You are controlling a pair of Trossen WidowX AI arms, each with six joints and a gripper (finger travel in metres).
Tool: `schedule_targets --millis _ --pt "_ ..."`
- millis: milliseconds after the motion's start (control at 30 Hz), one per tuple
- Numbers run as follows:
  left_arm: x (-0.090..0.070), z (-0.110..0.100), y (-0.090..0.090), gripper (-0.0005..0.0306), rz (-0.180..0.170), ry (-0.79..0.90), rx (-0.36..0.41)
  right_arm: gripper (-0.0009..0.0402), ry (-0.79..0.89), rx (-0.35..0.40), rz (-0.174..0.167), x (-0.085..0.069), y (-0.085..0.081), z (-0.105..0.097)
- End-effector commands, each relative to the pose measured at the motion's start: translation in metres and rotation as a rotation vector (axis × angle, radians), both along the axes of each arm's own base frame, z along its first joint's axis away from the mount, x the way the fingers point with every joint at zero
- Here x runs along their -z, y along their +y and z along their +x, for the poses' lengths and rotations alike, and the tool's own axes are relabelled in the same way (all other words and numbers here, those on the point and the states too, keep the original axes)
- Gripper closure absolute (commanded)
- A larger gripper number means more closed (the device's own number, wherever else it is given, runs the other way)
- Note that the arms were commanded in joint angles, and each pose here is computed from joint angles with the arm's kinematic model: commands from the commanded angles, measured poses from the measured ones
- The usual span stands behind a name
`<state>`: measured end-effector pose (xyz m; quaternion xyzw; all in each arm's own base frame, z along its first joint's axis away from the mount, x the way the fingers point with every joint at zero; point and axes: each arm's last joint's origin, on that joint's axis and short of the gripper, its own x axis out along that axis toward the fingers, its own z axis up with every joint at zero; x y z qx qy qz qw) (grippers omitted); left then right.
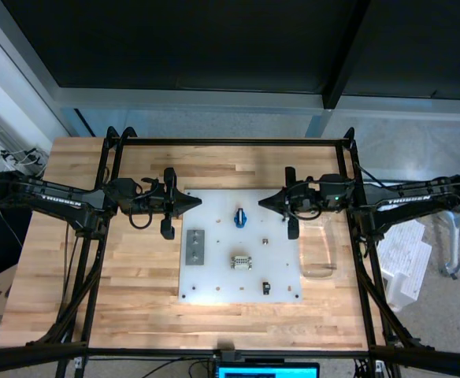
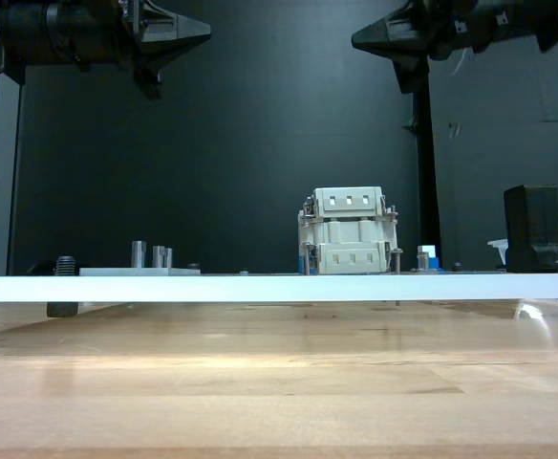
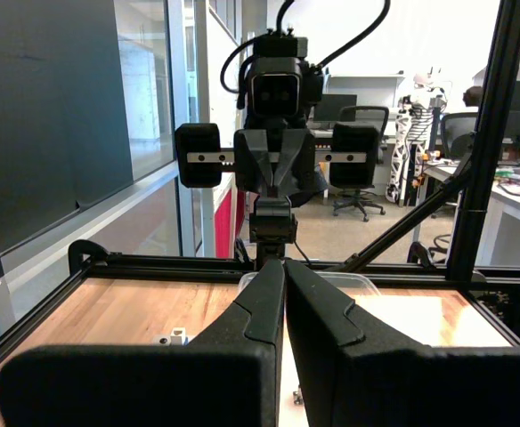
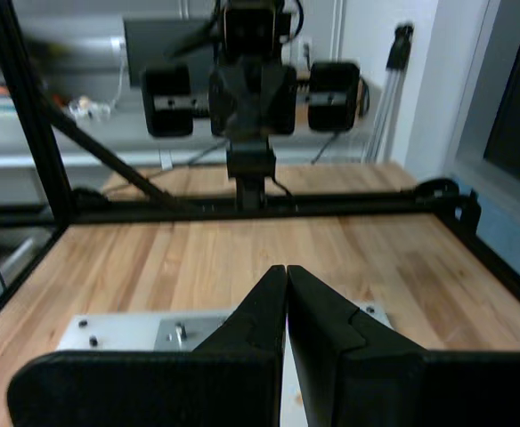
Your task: Pick the HAN10E connector and install on the hub
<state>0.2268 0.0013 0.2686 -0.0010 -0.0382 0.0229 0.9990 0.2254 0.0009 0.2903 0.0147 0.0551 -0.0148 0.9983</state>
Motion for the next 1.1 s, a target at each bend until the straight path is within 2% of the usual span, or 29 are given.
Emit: schedule_targets --millis 33,400,567,800,1100 --pt "0.0 0.0 0.0001 0.03 0.0 0.0 0.0 0.0393 -0.039 0.018 0.002 0.0024 -0.005 -0.0037" --pt "0.0 0.0 0.0 0.03 0.0 0.0 0.0 0.0393 -0.101 0.013 0.01 -0.0045 -0.0099 -0.0077" --pt "0.0 0.0 0.0 0.03 0.0 0.0 0.0 0.0393 -0.109 0.015 0.037 -0.0046 -0.0099 -0.0078" --pt "0.0 0.0 0.0 0.03 0.0 0.0 0.0 0.0393 -0.112 -0.014 0.051 -0.0043 -0.009 -0.0077" --pt "0.0 0.0 0.0 0.03 0.0 0.0 0.0 0.0393 -0.115 -0.005 0.048 -0.001 -0.0086 -0.0081"
